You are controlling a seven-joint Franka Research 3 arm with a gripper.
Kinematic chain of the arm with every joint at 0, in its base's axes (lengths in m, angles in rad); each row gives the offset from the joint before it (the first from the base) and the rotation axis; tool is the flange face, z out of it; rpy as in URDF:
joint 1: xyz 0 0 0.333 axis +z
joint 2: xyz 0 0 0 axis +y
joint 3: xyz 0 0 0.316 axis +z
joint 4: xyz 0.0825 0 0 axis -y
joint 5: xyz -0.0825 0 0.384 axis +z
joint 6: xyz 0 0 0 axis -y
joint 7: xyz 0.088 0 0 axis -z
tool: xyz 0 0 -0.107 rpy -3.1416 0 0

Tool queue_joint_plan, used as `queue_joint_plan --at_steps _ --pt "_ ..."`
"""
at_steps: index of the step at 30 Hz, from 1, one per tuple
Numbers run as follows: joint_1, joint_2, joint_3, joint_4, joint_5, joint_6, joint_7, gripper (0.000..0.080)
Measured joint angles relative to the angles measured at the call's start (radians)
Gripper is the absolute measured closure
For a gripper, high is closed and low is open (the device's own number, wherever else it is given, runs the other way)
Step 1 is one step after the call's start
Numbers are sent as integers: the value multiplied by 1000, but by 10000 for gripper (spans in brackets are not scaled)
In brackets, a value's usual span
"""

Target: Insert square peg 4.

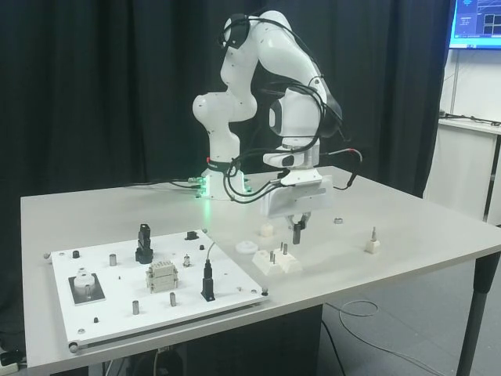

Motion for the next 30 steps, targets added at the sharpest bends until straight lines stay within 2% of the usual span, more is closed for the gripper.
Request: queue_joint_plan --at_steps 12,22,30 --pt "0 0 0 11 12 -6 21 652" --pt "-6 10 -5 60 18 28 286 652" --pt "-14 43 -31 116 13 47 394 652"
